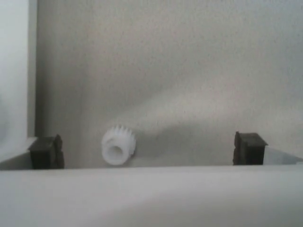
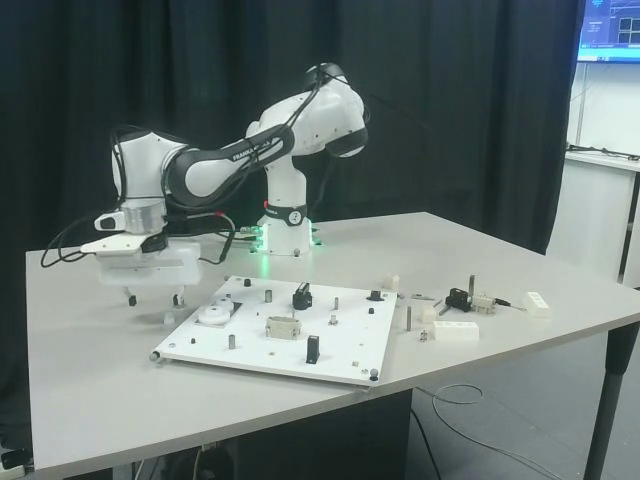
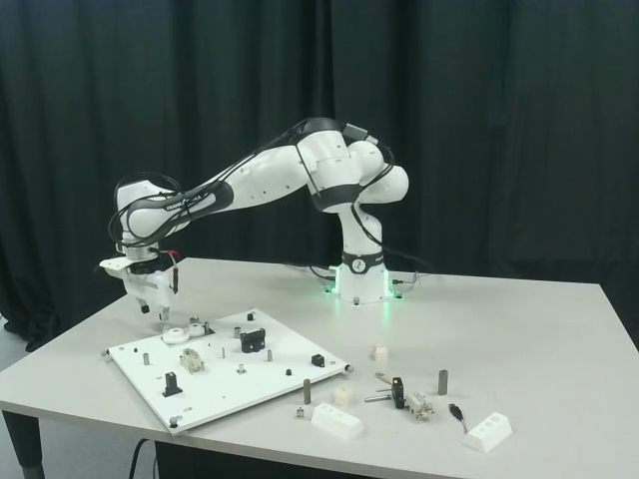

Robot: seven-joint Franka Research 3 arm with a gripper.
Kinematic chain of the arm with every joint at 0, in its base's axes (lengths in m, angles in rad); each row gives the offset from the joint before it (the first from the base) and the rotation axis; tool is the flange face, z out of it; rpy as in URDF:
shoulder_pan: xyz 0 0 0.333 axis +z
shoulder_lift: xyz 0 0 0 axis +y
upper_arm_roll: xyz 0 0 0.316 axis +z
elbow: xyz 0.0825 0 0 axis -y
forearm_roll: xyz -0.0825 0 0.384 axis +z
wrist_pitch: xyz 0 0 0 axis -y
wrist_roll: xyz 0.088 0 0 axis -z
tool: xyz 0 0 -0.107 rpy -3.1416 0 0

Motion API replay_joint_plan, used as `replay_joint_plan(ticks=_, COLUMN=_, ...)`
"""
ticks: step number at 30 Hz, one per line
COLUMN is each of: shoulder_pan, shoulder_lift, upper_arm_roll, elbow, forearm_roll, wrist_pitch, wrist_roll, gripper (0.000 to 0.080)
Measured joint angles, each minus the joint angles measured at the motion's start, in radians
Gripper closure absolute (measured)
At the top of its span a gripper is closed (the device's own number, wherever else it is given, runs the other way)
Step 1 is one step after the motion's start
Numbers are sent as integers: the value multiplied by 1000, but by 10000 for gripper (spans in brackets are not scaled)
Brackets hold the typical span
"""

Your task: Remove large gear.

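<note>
End effector (image 1: 147, 150) hangs wide open and empty over the grey table (image 1: 189, 71), small white plastic gear (image 1: 118, 145) lying loose between its fingertips, so I judge the large white gear (image 2: 213, 313), still seated on the white assembly board (image 2: 350, 345) beside it, awaits my approach and grasp.

One white board (image 2: 340, 352), two white blocks (image 3: 336, 420) (image 3: 487, 431), one gear (image 1: 118, 144).

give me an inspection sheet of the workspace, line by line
Surface: grey table carrying a white board.
Job's things: large gear sits on the board's corner nearest the hand; a small gear lies on the table under the hand.
Clutter: white blocks and small connectors beside the board.
Hand: hand open, empty, above the table just off the board.
Cables: black cable loops from the wrist.
Surroundings: black curtain; screen.
</note>
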Motion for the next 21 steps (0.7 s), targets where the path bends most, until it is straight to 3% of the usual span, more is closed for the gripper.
replay_joint_plan(ticks=21, shoulder_pan=-1, shoulder_lift=-34, upper_arm_roll=0, elbow=20, forearm_roll=-24, wrist_pitch=-20, wrist_roll=67, gripper=3)
